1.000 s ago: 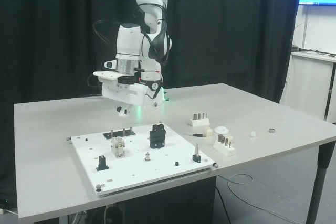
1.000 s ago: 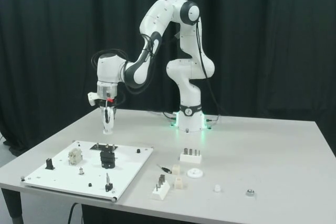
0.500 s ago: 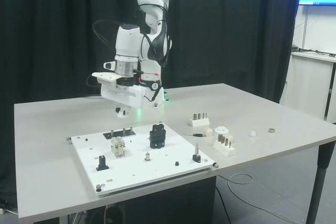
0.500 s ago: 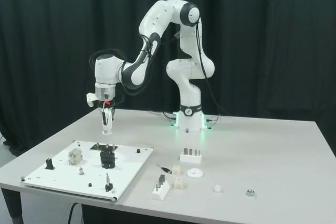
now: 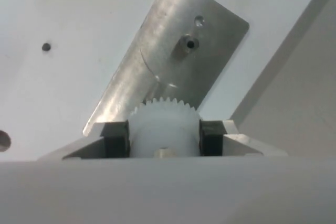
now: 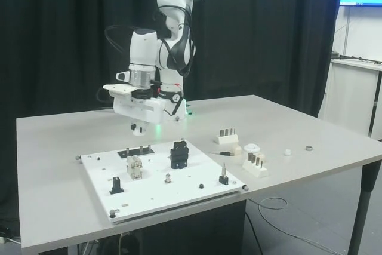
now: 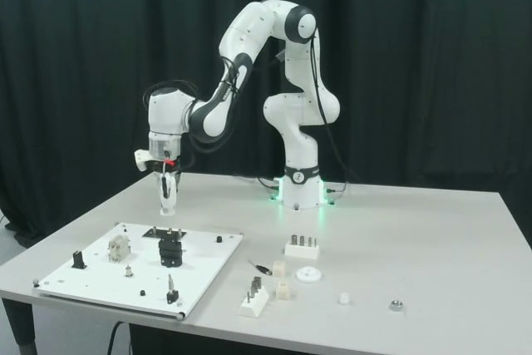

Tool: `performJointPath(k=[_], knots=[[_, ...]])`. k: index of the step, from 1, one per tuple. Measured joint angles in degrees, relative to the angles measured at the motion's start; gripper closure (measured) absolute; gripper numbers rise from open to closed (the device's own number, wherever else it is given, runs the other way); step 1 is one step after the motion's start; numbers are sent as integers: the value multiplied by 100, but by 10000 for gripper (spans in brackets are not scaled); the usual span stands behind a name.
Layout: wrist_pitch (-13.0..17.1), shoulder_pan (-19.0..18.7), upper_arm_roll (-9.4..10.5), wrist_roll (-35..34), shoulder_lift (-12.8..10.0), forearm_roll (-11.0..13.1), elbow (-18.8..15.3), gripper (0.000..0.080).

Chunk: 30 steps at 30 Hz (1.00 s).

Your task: Insert medium gear.

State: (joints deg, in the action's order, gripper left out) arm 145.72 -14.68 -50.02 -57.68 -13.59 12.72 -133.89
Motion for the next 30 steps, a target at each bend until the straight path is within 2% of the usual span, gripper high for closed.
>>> performJointPath(k=[9, 14, 30], knots=[[15, 64, 0, 536, -49, 565, 0, 519], [12, 76, 1, 789, -100, 799, -3, 519], [38, 73, 106, 1004, -372, 919, 5, 519]])
